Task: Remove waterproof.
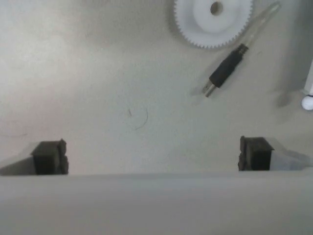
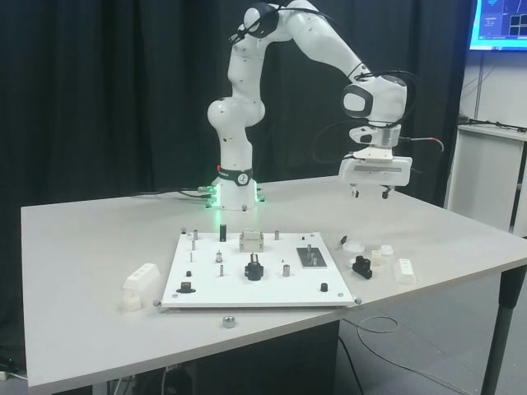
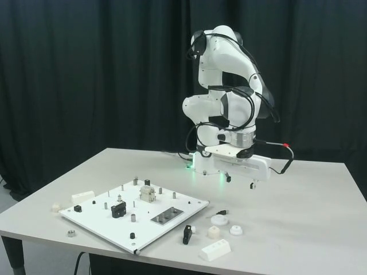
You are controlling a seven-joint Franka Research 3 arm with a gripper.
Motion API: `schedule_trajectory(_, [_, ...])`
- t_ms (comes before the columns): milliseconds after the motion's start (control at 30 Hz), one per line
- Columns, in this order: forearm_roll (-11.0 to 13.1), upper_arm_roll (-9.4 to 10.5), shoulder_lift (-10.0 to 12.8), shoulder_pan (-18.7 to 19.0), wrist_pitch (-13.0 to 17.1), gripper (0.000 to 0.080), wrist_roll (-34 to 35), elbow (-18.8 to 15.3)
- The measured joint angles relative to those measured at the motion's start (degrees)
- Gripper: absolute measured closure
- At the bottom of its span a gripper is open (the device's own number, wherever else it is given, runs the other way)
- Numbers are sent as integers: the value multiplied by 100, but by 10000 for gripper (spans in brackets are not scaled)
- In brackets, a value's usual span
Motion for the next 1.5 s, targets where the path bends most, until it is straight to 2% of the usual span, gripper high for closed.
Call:
schedule_trajectory(100, [-15,0,11,0,-21,30,-10,24])
schedule_trajectory(133, [-21,0,14,0,-28,8,-13,30])
schedule_trajectory(600, [-83,3,91,12,-162,3,-59,150])
schedule_trajectory(1200, [-380,-3,117,33,-341,3,-260,287])
schedule_trajectory(1500, [-450,-79,117,26,-416,3,-349,315])
